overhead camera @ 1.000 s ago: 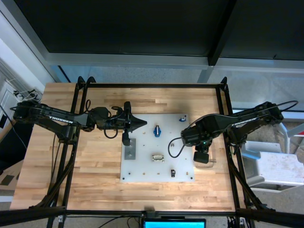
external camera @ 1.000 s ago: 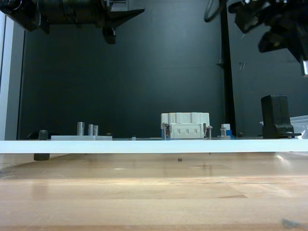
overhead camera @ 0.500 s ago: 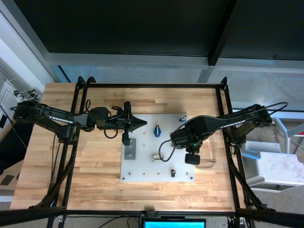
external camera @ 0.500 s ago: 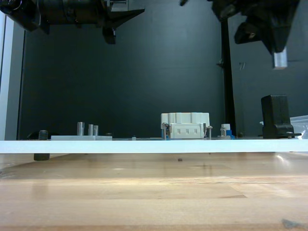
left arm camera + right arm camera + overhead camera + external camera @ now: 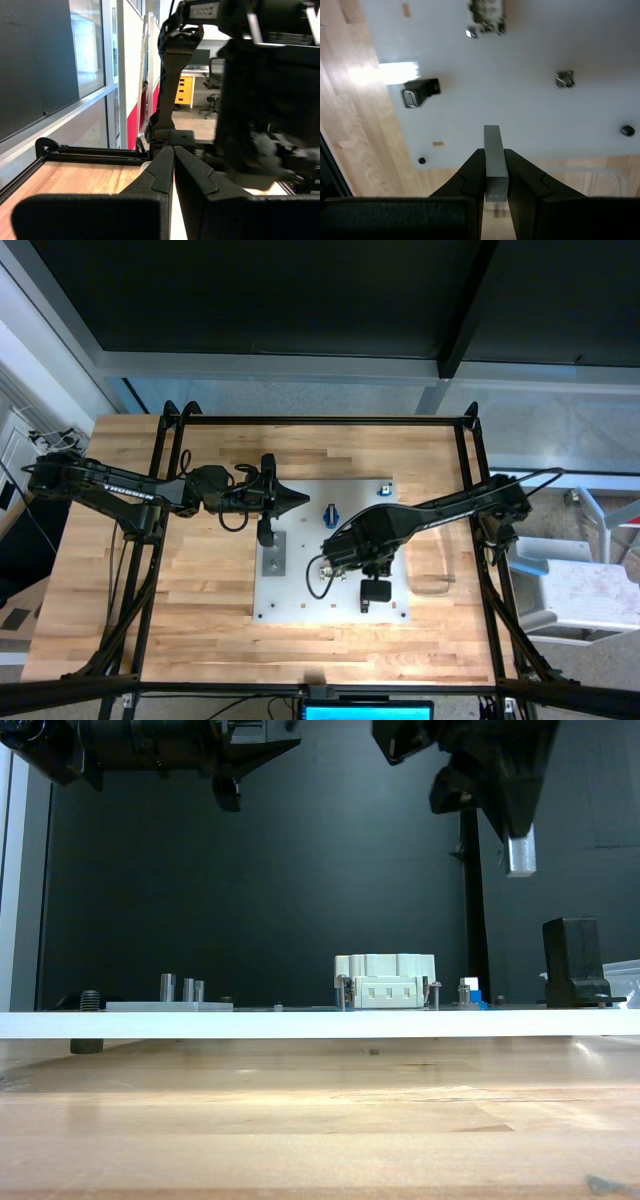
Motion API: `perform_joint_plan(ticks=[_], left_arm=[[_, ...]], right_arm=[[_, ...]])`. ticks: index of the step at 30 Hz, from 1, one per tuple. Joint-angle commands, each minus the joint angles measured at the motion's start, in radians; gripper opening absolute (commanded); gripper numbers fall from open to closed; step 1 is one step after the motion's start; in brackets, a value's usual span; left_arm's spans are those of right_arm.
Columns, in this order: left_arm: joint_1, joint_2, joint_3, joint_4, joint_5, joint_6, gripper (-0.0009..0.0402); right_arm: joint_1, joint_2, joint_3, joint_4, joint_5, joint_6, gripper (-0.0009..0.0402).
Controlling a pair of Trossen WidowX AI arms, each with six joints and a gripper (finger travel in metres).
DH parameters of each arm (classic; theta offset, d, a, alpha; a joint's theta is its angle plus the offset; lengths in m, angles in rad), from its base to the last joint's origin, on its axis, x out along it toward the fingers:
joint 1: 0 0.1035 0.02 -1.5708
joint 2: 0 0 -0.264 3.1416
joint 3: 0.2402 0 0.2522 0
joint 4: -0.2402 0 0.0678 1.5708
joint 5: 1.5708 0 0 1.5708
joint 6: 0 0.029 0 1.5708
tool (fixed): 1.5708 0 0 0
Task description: Pick the 16mm bar and place in it's hole on the taskboard
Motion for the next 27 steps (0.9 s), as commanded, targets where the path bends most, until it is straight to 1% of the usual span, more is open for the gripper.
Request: perform_joint_plan(ticks=[1, 4, 8, 19, 23, 27], left_arm=[[0.0, 0.0, 0.0, 0.0, 0.0, 0.0, 0.0], [0.0, 0.0, 0.0, 0.001, 0.0, 0.0, 0.0], [0.0, 0.0, 0.0, 0.0, 0.0, 0.0, 0.0], [0.0, 0.0, 0.0, 0.0, 0.0, 0.0, 0.0], [0.0, 0.0, 0.0, 0.0, 0.0, 0.0, 0.0], [0.0, 0.0, 0.0, 0.0, 0.0, 0.0, 0.0]], right_arm=[[0.01, 0.063, 0.088, -0.045, 0.0, 0.001, 0.0004], [0.021, 0.122, 0.168, -0.069, -0.001, 0.001, 0.0004], [0.034, 0.192, 0.256, -0.069, -0.017, 0.001, 0.0004], [0.058, 0.35, 0.427, -0.069, -0.017, 0.005, 0.0004], [0.062, 0.386, 0.467, -0.069, -0.017, 0.005, 0.0004], [0.064, 0.396, 0.47, -0.068, -0.017, 0.005, 0.0004]])
